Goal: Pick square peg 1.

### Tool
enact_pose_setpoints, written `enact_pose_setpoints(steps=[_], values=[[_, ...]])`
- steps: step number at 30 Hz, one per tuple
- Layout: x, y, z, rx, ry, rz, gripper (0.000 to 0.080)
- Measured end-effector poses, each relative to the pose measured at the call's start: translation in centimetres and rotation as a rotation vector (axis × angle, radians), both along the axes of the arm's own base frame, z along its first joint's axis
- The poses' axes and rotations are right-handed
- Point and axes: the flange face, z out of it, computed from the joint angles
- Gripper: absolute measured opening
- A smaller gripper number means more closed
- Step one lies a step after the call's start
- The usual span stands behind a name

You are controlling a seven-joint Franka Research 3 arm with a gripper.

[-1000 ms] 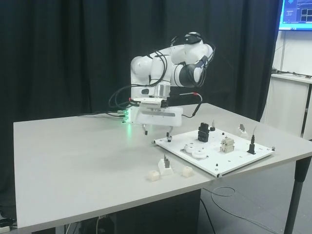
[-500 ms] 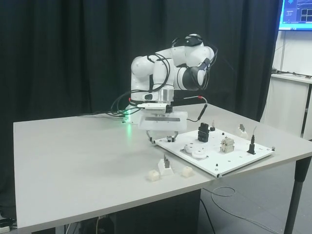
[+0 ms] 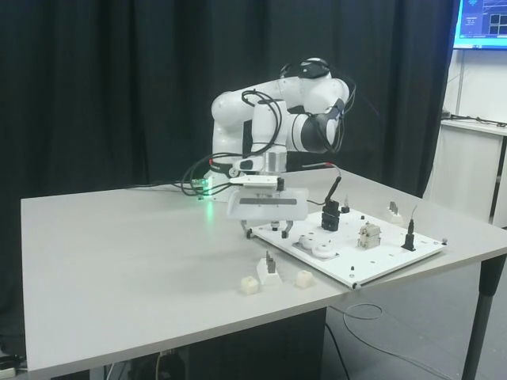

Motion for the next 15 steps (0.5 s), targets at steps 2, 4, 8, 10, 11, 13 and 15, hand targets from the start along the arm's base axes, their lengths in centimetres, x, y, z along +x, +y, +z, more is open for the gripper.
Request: enact_pose_setpoints(steps=[2, 4, 8, 10, 11, 13, 15], values=[[0.1, -0.1, -0.1, -0.002, 0.003, 0.018, 0.08], [0.2, -0.1, -0.3, -0.001, 0.006, 0.022, 0.08], [0.3, -0.2, -0.5, 0.004, 0.011, 0.025, 0.08], [0.2, -0.3, -0.7, 0.008, 0.015, 0.024, 0.08], [0.2, -0.3, -0.8, 0.01, 0.017, 0.024, 0.08], [0.2, -0.3, -1.0, 0.016, 0.021, 0.021, 0.08], [0.1, -0.4, -1.2, 0.022, 0.023, 0.016, 0.08]])
